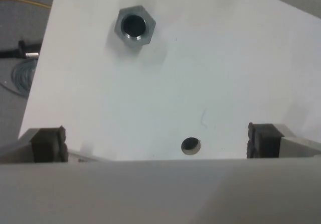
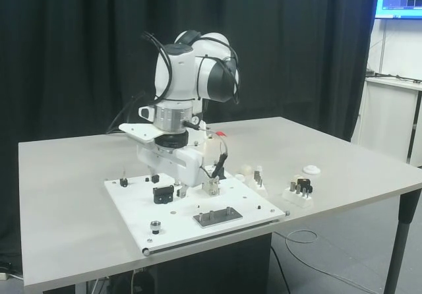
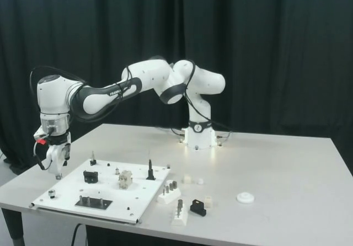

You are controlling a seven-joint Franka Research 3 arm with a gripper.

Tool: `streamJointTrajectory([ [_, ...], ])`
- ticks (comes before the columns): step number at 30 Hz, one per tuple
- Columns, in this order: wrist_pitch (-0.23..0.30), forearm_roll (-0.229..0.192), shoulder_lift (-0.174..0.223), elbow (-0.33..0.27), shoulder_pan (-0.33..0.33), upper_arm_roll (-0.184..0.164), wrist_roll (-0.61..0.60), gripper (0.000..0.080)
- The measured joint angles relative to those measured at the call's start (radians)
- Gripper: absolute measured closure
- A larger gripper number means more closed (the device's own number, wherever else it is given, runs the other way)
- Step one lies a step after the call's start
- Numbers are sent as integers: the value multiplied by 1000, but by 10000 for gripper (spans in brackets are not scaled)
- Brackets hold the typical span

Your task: Pick round peg 4.

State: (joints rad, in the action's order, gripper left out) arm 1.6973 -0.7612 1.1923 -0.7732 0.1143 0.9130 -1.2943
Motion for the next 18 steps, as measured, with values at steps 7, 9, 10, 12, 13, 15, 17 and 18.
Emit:
streamJointTrajectory([
  [7,1,0,-4,0,6,-6,0,3],
  [9,2,0,-6,0,7,-7,0,3],
  [10,2,0,-6,0,7,-7,0,3],
  [12,3,0,-8,0,7,-9,0,3],
  [13,3,0,-8,0,7,-9,0,3],
  [15,5,0,-10,0,7,-11,0,3],
  [17,7,0,-11,0,7,-12,0,3],
  [18,9,0,-11,0,7,-13,0,3],
])
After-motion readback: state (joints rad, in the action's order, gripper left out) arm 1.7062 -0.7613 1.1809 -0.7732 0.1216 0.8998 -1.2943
